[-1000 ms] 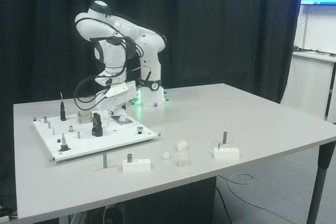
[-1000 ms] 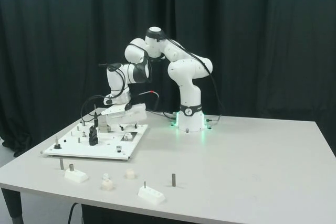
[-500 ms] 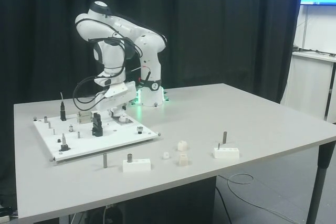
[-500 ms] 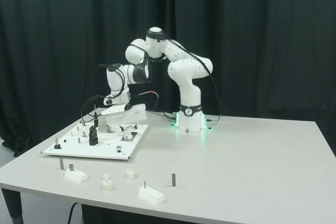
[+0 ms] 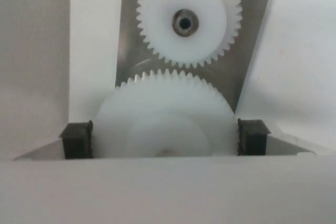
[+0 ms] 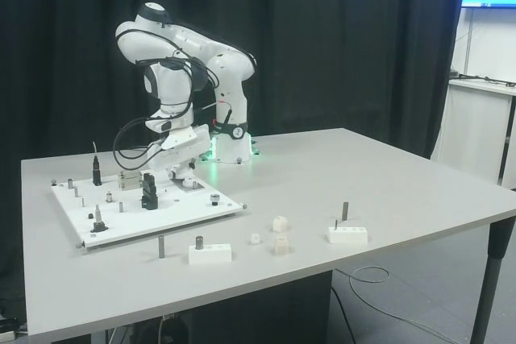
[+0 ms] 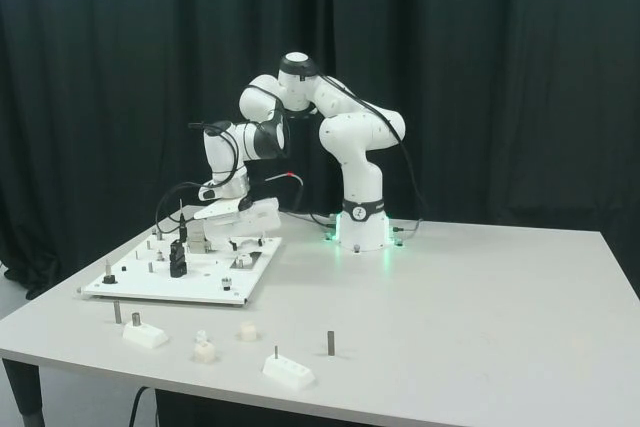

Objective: Insert large gear.

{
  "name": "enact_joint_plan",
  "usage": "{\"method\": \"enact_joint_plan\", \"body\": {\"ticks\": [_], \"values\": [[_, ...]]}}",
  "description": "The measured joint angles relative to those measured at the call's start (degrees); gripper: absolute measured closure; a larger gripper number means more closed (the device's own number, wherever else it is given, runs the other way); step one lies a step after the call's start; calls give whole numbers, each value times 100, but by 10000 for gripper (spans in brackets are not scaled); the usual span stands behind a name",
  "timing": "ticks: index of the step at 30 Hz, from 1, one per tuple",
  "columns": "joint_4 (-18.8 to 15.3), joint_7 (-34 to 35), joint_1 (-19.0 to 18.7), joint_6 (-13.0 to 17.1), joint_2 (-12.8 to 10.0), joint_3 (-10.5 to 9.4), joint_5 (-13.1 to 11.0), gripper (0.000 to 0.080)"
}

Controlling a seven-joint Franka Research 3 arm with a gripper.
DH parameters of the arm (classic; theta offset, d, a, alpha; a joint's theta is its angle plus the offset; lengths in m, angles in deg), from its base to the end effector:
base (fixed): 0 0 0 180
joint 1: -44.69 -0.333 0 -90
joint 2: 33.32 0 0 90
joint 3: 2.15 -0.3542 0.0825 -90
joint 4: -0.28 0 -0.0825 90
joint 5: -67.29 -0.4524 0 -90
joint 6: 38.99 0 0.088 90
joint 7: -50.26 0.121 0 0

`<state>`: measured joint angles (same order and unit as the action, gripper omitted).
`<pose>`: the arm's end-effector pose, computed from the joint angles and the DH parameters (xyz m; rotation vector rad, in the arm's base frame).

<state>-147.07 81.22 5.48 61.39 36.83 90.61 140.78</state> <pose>0.3020 -0.3015 0.1903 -2.9556 0.7421 0.2564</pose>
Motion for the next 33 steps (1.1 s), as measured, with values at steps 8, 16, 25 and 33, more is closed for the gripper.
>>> {"method": "enact_joint_plan", "body": {"ticks": [8,16,25,33], "values": [[1,-2,1,9,0,15,7,209],[4,-87,6,24,0,22,8,209],[3,-94,7,25,2,18,2,209],[4,-20,13,7,2,-89,-19,23]]}}
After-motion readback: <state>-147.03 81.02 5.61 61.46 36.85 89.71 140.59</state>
